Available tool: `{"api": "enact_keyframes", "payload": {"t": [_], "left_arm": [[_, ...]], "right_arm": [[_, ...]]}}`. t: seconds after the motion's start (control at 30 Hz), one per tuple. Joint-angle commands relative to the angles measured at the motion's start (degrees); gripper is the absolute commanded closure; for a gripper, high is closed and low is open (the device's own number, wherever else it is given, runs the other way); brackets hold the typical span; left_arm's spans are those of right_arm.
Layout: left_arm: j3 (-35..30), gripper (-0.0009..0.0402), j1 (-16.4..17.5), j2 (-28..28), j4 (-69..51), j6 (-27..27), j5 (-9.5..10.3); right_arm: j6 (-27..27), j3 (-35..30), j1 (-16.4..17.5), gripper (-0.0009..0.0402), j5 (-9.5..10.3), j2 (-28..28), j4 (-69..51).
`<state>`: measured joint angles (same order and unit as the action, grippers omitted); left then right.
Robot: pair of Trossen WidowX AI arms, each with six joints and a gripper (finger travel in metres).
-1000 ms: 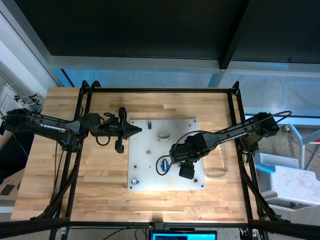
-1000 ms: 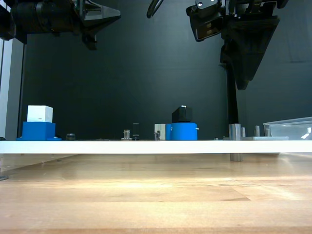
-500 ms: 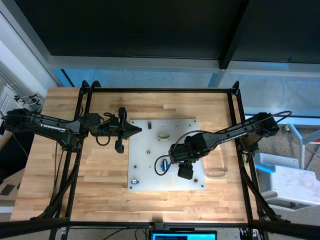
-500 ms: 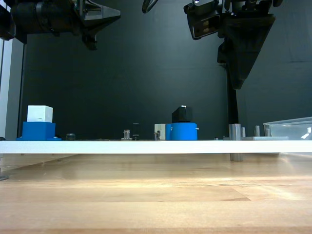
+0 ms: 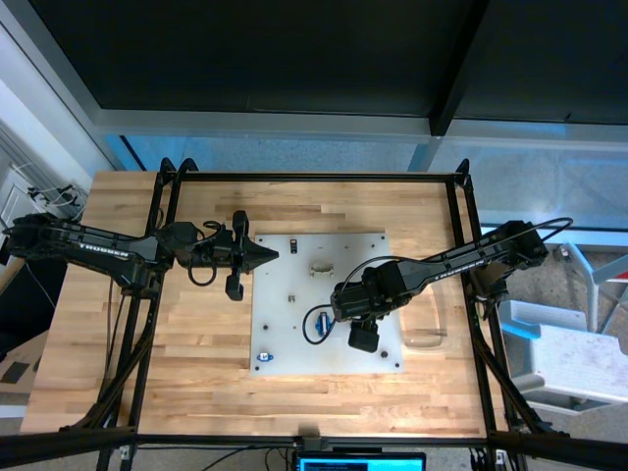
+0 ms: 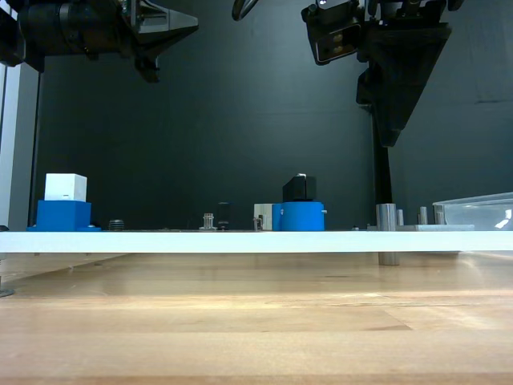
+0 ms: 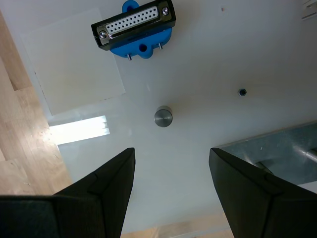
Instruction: Pick the 16mm cylinder and place it in the taskboard
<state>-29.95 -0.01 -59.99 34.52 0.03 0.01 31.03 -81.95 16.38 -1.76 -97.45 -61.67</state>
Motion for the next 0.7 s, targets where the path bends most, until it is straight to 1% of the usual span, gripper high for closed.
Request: {"api": "enact_keyframes", "payload": {"t": [0.03,0.7], "left_arm": [[0.0,0.0393,0.0,-0.02,0.0,0.02,0.0],[0.0,0.0393,0.02,-0.02,0.0,0.0,0.0]], "right_arm": [[0.04,-0.02,0.0,0.0185,-0.02,-0.02,0.46],[0.04,-0.02,0.02,0.0185,-0.02,-0.02,5.97]]}}
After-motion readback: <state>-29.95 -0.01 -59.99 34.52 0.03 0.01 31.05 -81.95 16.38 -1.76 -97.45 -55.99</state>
